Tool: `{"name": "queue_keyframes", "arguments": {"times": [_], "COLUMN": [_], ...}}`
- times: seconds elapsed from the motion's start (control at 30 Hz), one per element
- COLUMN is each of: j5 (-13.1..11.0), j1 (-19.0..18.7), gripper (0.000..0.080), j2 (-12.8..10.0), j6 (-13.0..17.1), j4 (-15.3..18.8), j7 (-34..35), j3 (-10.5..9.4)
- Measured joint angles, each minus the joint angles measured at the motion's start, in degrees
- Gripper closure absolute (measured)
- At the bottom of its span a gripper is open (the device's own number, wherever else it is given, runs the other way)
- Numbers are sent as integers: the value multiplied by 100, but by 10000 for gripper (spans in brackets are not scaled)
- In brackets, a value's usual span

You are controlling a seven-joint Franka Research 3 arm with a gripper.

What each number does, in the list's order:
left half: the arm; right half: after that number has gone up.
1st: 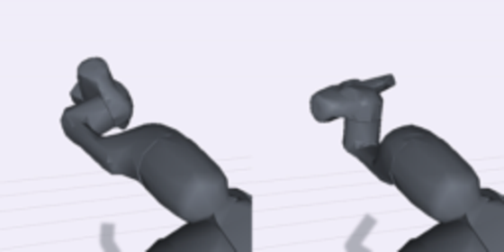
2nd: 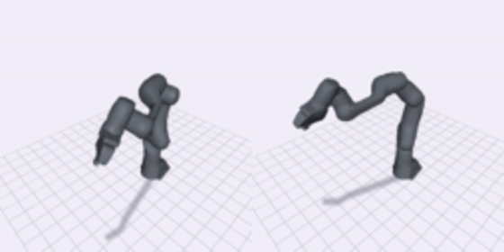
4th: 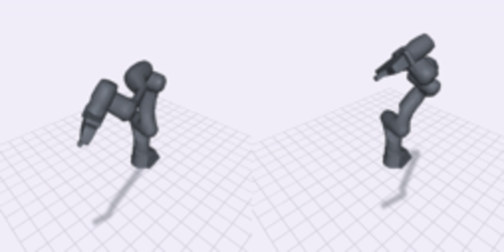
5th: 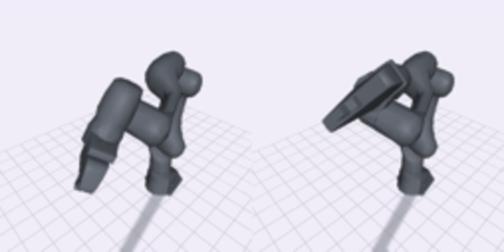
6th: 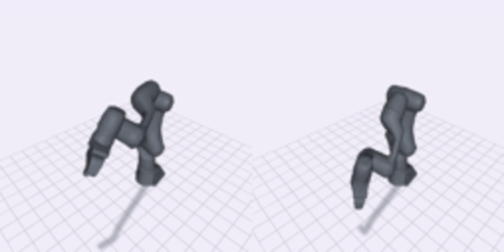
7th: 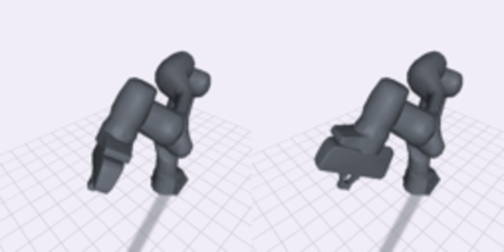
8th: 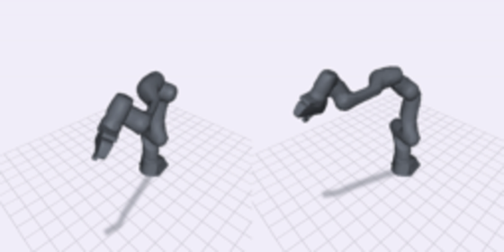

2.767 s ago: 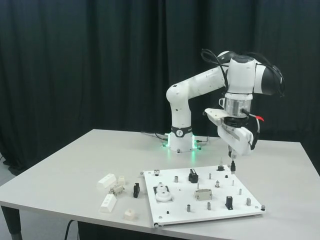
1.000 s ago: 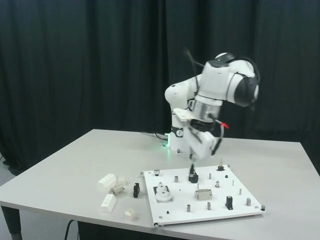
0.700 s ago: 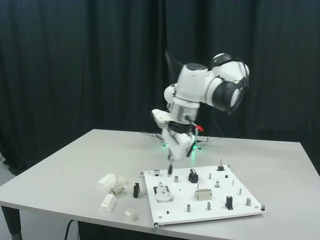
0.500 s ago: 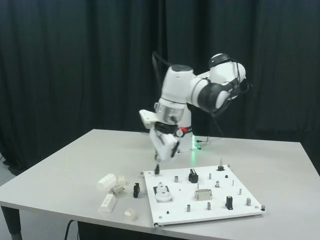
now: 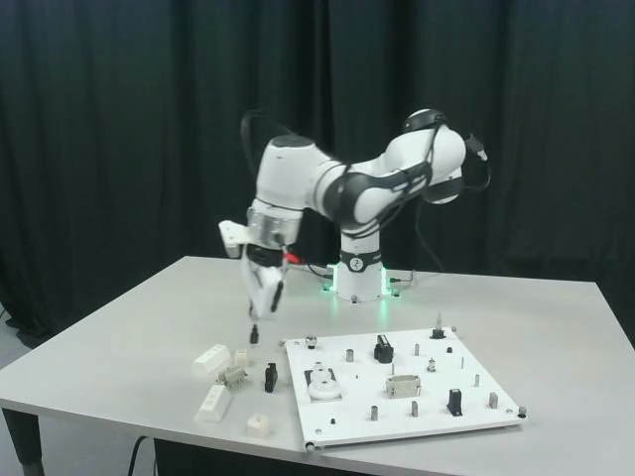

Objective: Place USB.

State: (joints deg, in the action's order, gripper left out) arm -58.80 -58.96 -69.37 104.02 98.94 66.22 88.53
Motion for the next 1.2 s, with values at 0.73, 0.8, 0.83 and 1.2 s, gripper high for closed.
{"name": "queue_keyframes", "arguments": {"times": [0.73, 0.8, 0.83, 1.2], "j5": [-831, -894, -920, -1185], "j1": [823, 879, 901, 1138], "gripper": [778, 778, 778, 778], "j2": [-400, -417, -426, -469], "j6": [145, 159, 165, 228], "j4": [500, 521, 530, 592], "j7": [-1628, -1725, -1768, -2018], "j3": [-69, -89, -97, -273]}}
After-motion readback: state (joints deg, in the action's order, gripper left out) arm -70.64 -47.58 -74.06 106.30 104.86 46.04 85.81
